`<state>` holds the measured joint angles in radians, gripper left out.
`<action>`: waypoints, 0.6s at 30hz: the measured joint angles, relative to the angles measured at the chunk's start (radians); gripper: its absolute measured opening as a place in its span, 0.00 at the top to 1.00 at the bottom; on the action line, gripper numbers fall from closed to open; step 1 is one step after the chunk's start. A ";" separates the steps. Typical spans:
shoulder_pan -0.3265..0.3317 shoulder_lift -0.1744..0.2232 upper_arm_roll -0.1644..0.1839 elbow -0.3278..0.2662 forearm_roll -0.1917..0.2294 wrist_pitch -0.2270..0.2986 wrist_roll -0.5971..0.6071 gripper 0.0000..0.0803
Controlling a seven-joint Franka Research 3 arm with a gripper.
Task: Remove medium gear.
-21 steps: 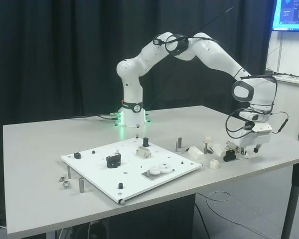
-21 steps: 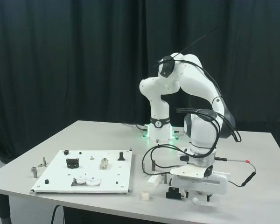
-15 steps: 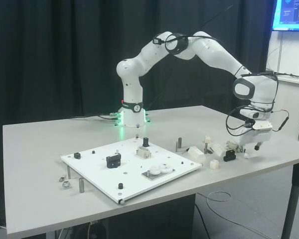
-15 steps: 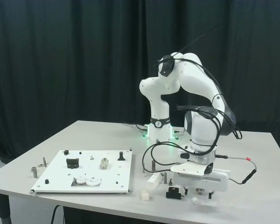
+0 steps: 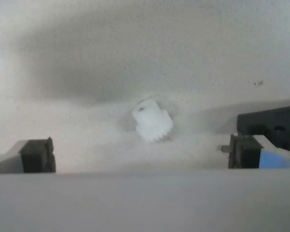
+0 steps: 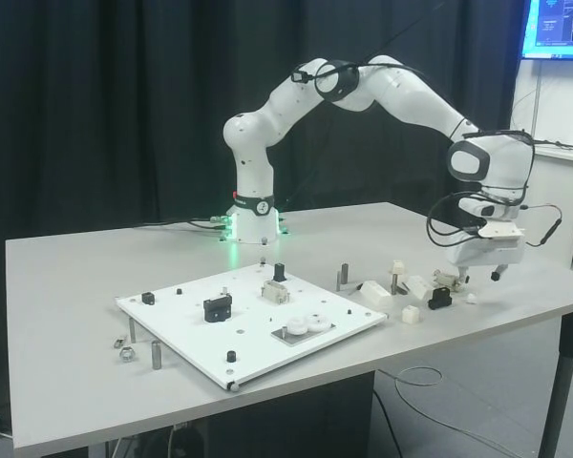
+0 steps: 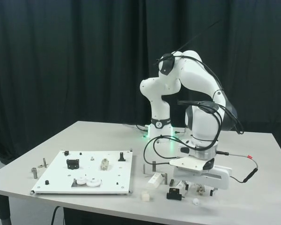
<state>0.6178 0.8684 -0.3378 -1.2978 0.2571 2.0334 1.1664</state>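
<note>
A small white gear (image 5: 152, 121) lies loose on the grey table, near its edge (image 6: 471, 298) (image 7: 195, 202). My gripper (image 5: 139, 153) hangs open above it, with nothing between its fingers (image 5: 36, 155). From the room, the gripper (image 6: 479, 276) (image 7: 205, 191) is clear of the table, a little above the gear. Two white gears (image 6: 306, 324) (image 7: 86, 181) sit side by side on a grey plate on the white board (image 6: 201, 334) (image 7: 112, 183), far from the gripper.
A black part (image 6: 440, 299) (image 7: 173, 194) lies right beside the gear, also seen as the black part (image 5: 273, 125). White blocks (image 6: 374, 291), a white cube (image 6: 411, 314) (image 7: 145, 197) and upright pegs (image 6: 342, 275) stand between board and gripper. Pegs and a nut (image 6: 127, 353) lie beyond the board's other side.
The gripper has risen from the table and left the small white gear lying there. The arm's wrist has lifted with it.
</note>
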 joint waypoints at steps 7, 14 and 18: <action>0.003 -0.002 -0.001 0.000 -0.013 -0.002 0.001 0.00; 0.003 -0.003 -0.009 0.000 -0.050 -0.002 0.002 0.00; 0.003 -0.003 -0.024 0.000 -0.079 -0.004 0.017 0.00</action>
<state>0.6211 0.8655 -0.3618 -1.2974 0.1782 2.0295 1.1832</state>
